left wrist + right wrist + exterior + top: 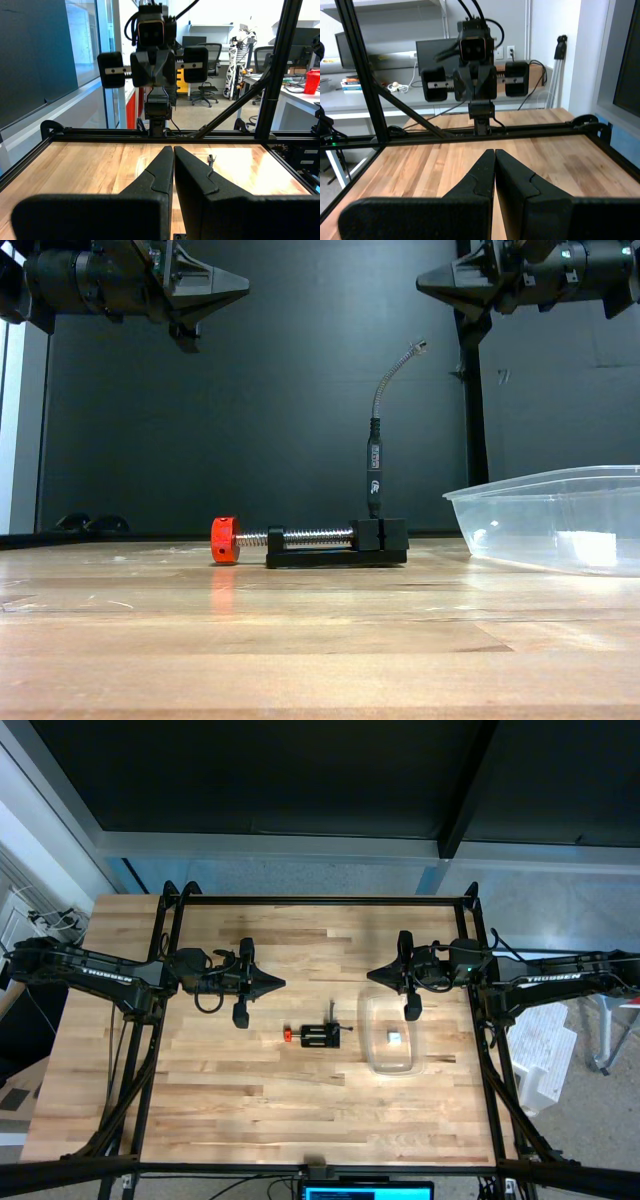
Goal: Pick the USB-C connector and install on taskboard
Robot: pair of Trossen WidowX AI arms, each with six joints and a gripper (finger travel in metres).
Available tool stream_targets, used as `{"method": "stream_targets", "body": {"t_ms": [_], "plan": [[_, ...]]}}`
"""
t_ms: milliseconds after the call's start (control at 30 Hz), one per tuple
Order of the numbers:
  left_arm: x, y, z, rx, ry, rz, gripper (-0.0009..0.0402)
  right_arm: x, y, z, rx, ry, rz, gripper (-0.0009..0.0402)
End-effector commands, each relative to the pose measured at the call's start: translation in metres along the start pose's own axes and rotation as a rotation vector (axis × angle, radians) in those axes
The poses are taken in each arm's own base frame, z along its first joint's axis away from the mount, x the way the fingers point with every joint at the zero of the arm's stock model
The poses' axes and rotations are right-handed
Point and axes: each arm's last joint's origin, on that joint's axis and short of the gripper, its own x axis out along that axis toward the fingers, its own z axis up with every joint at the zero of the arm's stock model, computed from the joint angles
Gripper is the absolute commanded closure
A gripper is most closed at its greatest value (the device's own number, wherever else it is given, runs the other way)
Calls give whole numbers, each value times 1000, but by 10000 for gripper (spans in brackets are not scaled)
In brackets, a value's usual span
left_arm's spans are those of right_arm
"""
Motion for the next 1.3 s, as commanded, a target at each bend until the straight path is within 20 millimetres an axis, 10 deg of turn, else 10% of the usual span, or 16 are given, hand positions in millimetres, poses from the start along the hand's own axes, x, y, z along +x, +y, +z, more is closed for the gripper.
{"method": "stream_targets", "body": {"t_ms": [33,1300], "plan": [[0,0,0,0,-1,0,393,0,0,-2,12,-5,0,393],[0,0,0,0,0,0,393,0,0,0,41,-26,-6,393]]}}
